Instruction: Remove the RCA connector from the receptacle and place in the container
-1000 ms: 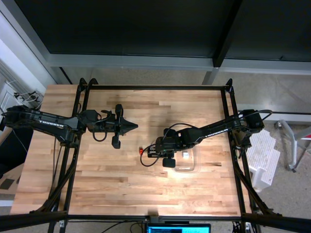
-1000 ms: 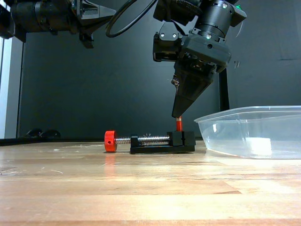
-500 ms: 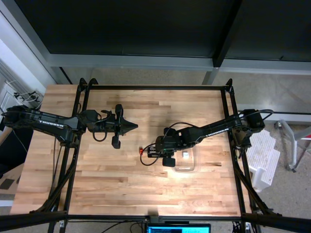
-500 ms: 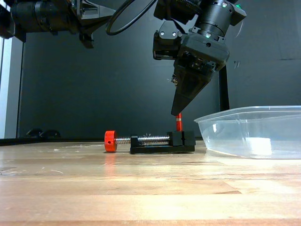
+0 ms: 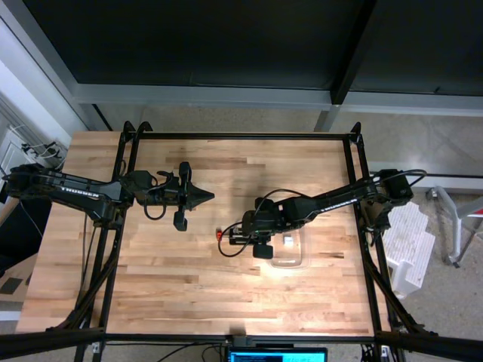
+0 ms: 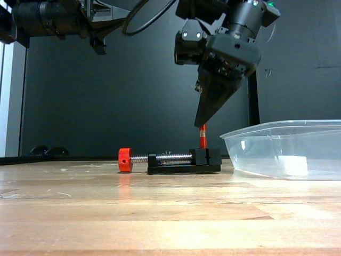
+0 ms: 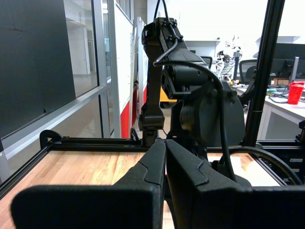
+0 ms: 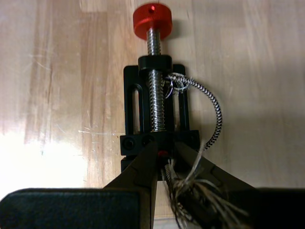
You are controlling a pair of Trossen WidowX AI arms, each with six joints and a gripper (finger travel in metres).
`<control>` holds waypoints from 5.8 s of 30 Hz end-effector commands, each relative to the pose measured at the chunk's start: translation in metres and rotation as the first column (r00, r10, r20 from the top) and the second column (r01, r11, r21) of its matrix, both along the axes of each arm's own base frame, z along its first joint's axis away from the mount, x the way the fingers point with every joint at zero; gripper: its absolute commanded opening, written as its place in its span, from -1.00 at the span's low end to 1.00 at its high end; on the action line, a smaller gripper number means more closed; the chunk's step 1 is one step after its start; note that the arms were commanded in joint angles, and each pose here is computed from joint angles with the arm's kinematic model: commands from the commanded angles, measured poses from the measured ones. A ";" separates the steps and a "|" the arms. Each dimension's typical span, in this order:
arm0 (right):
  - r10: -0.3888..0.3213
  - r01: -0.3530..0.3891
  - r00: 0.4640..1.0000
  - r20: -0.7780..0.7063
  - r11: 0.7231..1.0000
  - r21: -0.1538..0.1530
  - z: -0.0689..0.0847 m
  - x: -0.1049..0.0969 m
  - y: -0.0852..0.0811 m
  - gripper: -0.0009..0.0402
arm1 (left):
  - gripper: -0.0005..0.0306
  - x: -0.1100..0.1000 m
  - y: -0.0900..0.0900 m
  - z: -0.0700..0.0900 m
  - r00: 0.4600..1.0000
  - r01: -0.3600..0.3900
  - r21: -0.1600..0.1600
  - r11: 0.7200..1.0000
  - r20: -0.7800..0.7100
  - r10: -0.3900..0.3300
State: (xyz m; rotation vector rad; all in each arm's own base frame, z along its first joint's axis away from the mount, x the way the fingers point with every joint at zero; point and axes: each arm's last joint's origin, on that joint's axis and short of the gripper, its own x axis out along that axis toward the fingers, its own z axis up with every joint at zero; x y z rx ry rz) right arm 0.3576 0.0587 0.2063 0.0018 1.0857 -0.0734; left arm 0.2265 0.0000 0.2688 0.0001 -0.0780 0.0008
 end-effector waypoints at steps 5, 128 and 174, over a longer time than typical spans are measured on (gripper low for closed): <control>-0.001 0.001 1.000 0.018 1.000 0.003 0.007 -0.002 -0.001 -0.96 | -0.96 0.000 0.000 0.000 1.000 0.000 0.000 1.000 0.000 0.000; 0.043 -0.043 0.724 0.688 0.999 -0.016 0.151 -0.092 -0.072 -0.96 | -0.97 0.000 0.000 0.000 1.000 0.000 0.000 1.000 0.000 0.000; 0.033 -0.068 0.448 0.893 0.998 -0.003 0.080 -0.118 -0.066 -0.96 | -0.97 0.000 0.000 0.000 1.000 0.000 0.000 1.000 0.000 0.000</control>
